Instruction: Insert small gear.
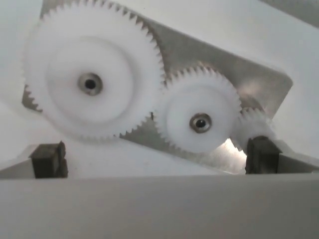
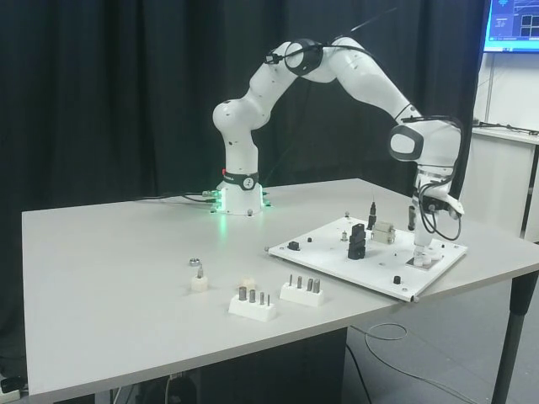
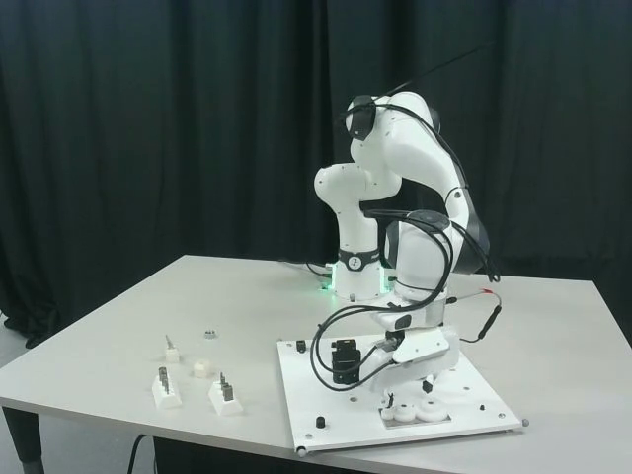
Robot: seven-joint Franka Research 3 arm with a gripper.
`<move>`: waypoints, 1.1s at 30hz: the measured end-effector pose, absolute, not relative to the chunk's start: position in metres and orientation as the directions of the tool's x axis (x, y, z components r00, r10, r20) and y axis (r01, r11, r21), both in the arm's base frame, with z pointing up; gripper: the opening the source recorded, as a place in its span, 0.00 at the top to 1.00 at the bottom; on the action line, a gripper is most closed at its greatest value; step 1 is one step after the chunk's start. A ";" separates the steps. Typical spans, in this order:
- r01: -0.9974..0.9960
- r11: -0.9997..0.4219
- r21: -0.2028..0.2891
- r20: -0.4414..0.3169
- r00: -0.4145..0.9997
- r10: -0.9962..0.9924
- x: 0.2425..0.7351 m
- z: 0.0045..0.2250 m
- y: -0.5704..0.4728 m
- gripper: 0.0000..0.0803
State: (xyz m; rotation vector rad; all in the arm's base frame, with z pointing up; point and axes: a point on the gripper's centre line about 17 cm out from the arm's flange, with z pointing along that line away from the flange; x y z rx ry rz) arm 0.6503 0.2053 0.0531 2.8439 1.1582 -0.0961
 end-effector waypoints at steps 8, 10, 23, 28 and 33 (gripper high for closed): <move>0.607 -0.793 0.047 -0.076 0.794 0.603 0.650 0.064 0.207 0.00; 0.586 -0.809 0.046 -0.076 0.810 0.582 0.649 0.068 0.207 0.00; 0.528 -0.848 0.036 -0.081 0.848 0.524 0.643 0.093 0.209 0.00; 0.533 -0.845 0.041 -0.083 0.845 0.529 0.643 0.097 0.208 0.00; 0.538 -0.842 0.045 -0.087 0.841 0.533 0.642 0.098 0.208 0.00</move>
